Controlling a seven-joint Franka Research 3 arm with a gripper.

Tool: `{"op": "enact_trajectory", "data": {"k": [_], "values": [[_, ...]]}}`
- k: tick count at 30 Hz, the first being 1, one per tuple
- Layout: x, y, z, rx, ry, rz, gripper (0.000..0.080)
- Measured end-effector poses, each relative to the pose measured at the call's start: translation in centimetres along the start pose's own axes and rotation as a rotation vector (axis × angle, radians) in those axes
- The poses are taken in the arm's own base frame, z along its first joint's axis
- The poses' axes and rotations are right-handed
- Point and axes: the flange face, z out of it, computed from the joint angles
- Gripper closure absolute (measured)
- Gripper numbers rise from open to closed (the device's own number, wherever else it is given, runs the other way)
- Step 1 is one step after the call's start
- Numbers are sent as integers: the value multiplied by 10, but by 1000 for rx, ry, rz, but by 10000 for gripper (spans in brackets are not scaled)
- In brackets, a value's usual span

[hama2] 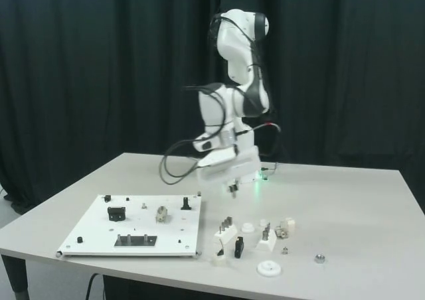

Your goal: Place Ethernet.

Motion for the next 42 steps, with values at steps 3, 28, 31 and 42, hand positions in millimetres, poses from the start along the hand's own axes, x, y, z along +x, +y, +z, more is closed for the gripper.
{"op": "enact_trajectory", "data": {"k": [3,28,31,42], "values": [[-9,-25,5,-13,1,-23,721],[-84,-156,58,-114,77,-50,721],[-87,-162,66,-117,84,-44,721],[-90,-171,83,-120,103,-26,721]]}}
